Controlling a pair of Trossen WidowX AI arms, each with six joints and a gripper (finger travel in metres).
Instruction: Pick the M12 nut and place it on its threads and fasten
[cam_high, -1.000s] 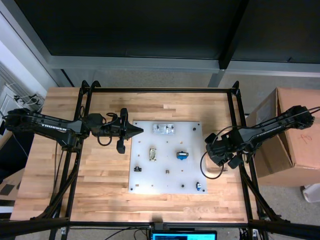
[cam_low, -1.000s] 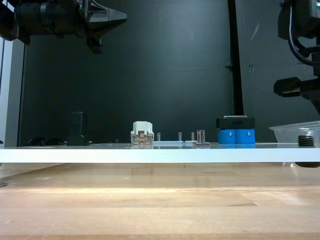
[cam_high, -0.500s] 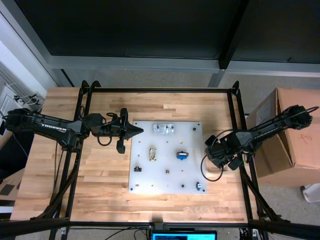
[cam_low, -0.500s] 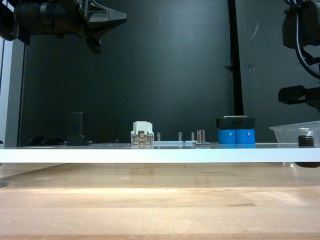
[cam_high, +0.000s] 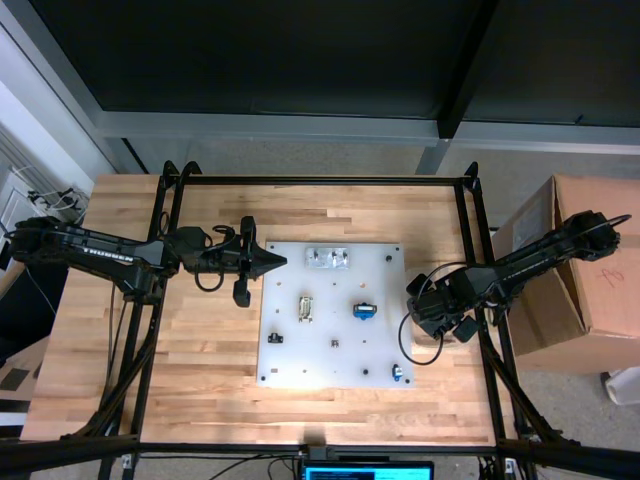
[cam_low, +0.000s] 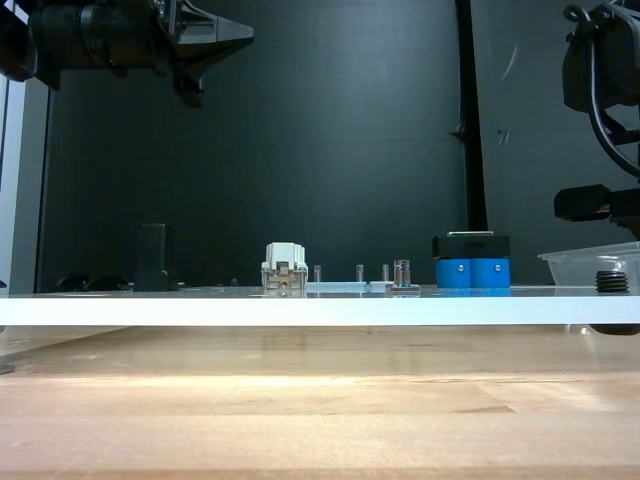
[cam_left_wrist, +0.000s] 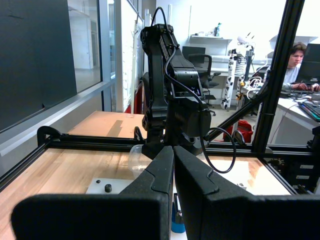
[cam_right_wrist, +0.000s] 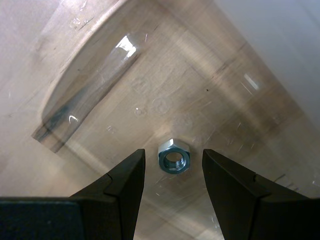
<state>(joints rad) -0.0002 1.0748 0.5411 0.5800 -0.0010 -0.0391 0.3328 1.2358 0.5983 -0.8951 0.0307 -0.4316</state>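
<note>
Looking at the high view, locate the task board (cam_high: 300, 358) at frame centre, on the table (cam_high: 190, 370). The left gripper (cam_high: 281, 262) hangs left of centre, over the board's far left edge. At right of centre, the right gripper (cam_high: 436, 322) stands over the tray (cam_low: 582, 266), which sits just beside the board's right edge. The M12 nut (cam_right_wrist: 173, 156) lies flat on the tray floor, between the right gripper's spread fingers and touching neither. In the low view, find the stud (cam_low: 613, 282) at lower right, in front of the tray.
</note>
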